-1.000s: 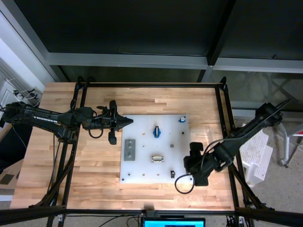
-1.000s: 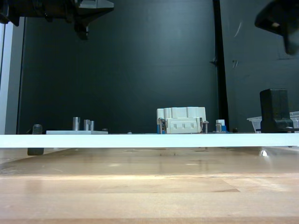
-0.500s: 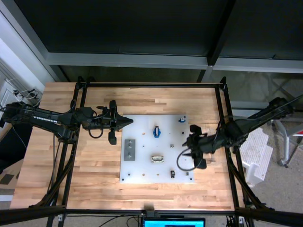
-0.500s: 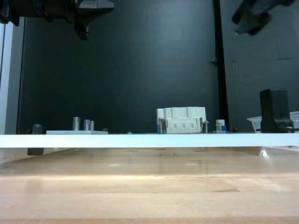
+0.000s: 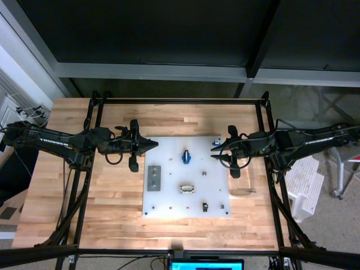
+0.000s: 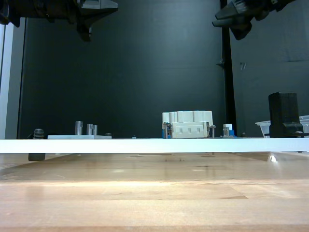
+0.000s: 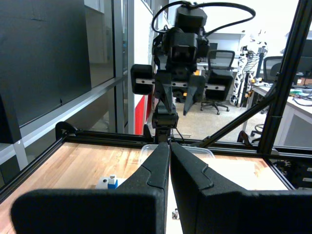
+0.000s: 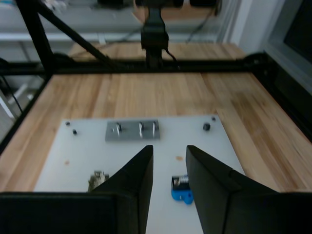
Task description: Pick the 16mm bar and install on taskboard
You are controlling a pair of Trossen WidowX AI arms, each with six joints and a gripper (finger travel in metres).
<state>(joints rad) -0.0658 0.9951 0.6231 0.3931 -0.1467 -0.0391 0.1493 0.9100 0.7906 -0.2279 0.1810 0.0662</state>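
Grey metal plate (image 5: 153, 179) on the white taskboard (image 5: 169, 209) carries three pegs (image 6: 89, 129) standing upright, their long axes vertical. The thickest peg (image 6: 78, 128) is probably the 16mm bar, though the views do not settle that, and neither gripper holds a bar. The left gripper (image 5: 156, 145), fingers pressed together and empty, hovers high by the board's far left corner, with the plate just to its near side. The right gripper (image 5: 220, 153), fingers spread and empty, hangs high by the board's right edge, looking across the board toward the plate. The left arm seems nearer, yet only the right one stands ready to close on a peg.
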